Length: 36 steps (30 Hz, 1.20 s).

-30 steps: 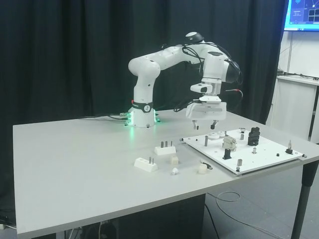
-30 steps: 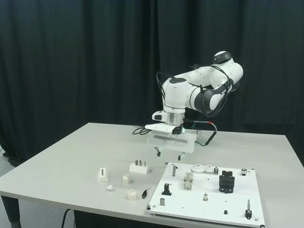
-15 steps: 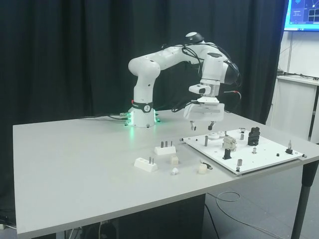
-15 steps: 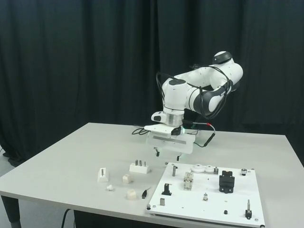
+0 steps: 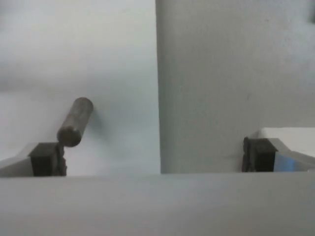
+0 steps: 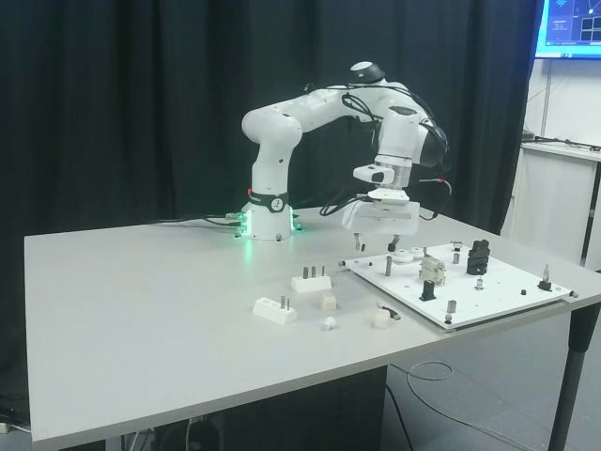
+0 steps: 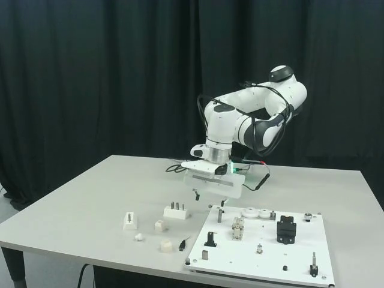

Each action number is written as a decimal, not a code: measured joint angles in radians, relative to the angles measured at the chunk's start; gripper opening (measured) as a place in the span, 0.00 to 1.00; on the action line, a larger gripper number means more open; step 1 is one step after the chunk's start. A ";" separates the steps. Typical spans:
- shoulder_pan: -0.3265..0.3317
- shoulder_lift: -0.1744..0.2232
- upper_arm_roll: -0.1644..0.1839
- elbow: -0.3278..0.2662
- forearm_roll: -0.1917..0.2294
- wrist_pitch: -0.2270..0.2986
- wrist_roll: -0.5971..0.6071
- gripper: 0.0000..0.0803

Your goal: Insert round peg 3.

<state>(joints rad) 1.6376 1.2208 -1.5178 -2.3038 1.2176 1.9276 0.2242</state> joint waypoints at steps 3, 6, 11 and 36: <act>-0.002 0.000 0.009 -0.002 0.006 0.014 0.003 1.00; -0.004 0.000 0.016 -0.003 0.010 0.024 0.010 1.00; -0.008 0.000 0.026 -0.004 0.015 0.039 0.014 1.00; -0.036 0.000 0.066 -0.021 0.044 0.114 0.016 1.00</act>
<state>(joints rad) 1.6019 1.2209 -1.4519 -2.3246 1.2615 2.0418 0.2402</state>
